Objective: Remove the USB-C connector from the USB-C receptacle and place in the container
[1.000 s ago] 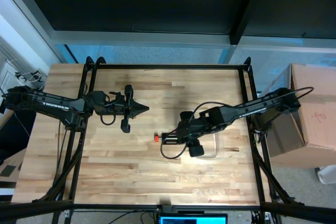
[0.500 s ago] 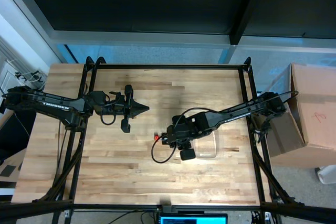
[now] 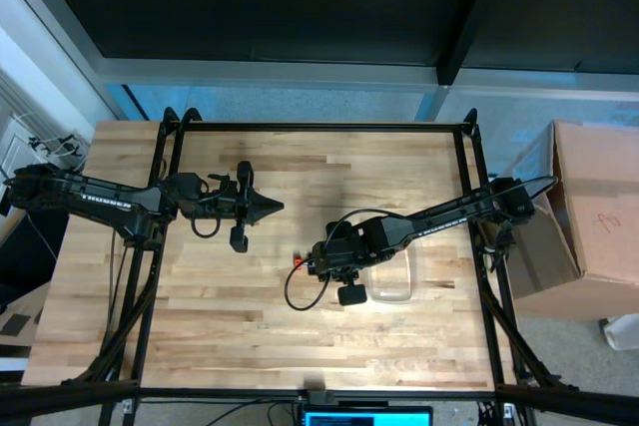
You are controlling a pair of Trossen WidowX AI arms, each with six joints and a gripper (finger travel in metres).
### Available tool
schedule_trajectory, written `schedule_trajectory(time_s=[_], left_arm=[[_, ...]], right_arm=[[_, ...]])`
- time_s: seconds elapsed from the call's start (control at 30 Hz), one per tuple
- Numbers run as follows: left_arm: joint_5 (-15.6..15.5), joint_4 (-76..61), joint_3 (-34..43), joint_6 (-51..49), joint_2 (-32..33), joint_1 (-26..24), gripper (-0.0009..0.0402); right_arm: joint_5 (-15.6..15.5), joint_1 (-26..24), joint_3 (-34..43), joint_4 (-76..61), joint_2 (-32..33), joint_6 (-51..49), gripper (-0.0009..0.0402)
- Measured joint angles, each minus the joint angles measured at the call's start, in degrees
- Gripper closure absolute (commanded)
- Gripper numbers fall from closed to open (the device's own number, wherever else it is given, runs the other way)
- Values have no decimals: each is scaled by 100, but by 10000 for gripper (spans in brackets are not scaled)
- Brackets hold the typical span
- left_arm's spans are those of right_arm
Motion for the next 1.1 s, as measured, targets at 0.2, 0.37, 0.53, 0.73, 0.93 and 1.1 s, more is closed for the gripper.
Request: schedule_trajectory(time_s=[0.2, 0.37, 0.53, 0.73, 0.93, 1.1], left_arm=[[0, 0, 2, 2, 0, 0, 393], [0, 0, 2, 2, 0, 0, 393], [0, 2, 2, 2, 0, 0, 393], [-2, 0, 0, 2, 0, 0, 393], [-2, 2, 0, 0, 0, 0, 393], [0, 0, 0, 2, 0, 0, 393]], right_arm=[[4, -7, -2, -17, 0, 44, 382], [0, -11, -4, -17, -15, 46, 362], [-9, -15, 44, -59, -109, 63, 294], [-4, -85, 133, -155, -275, 175, 218], [299, -125, 144, -800, -551, 271, 192], [289, -122, 146, -1207, -654, 527, 195]])
